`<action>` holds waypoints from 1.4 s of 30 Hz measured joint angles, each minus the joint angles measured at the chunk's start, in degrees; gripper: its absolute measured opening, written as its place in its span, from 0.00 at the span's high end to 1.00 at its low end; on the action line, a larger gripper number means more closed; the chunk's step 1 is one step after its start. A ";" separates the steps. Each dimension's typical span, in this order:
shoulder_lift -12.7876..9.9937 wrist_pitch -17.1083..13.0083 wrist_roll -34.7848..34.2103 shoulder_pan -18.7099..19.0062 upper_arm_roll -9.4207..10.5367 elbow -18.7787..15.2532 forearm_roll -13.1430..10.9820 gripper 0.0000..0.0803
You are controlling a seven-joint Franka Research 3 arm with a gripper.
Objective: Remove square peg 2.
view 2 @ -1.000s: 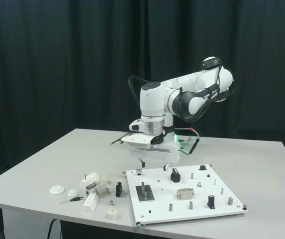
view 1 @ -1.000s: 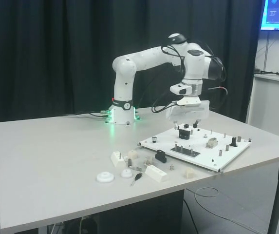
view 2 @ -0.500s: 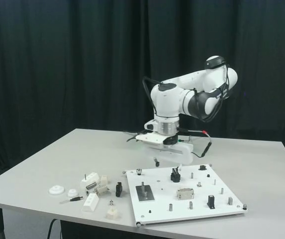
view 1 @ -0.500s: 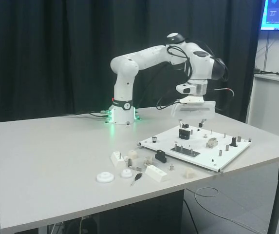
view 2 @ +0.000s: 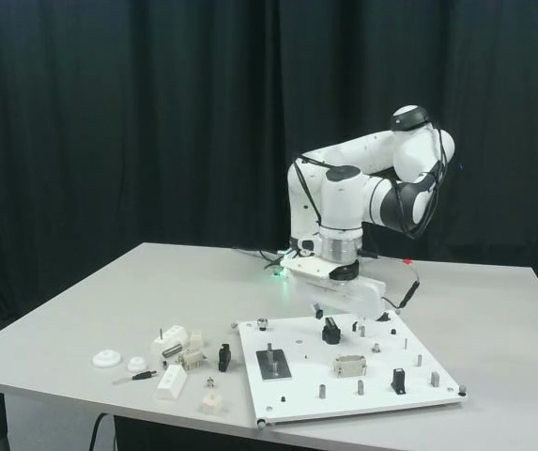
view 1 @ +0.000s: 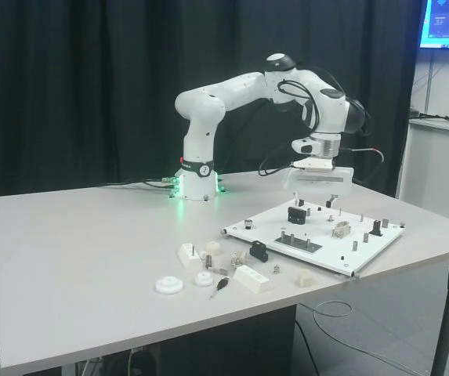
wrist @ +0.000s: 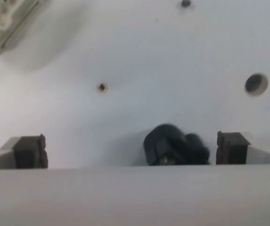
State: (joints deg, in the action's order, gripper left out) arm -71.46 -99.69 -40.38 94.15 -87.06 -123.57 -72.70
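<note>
The white two-fingered gripper [wrist: 130, 149] hangs wide open and empty above the white square assembly board [view 2: 297, 381]. A black knob-like fitting [wrist: 175, 149] sits between its fingertips, off-centre. I cannot tell which peg is square peg 2; descending here risks grabbing that fitting instead.

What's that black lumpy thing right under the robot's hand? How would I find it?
Start at the white square board lying on the grey table, in front of the white robot arm. Near the board's back edge, just below the arm's tool, stands a chunky black knob-like part. It is fatter and darker than the thin grey pegs standing around it.
</note>
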 joint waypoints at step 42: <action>1.99 -7.19 -18.61 16.29 1.51 -11.75 -5.14 0.00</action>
State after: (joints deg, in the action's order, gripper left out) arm -69.47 -106.87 -58.99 110.43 -85.55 -135.33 -77.84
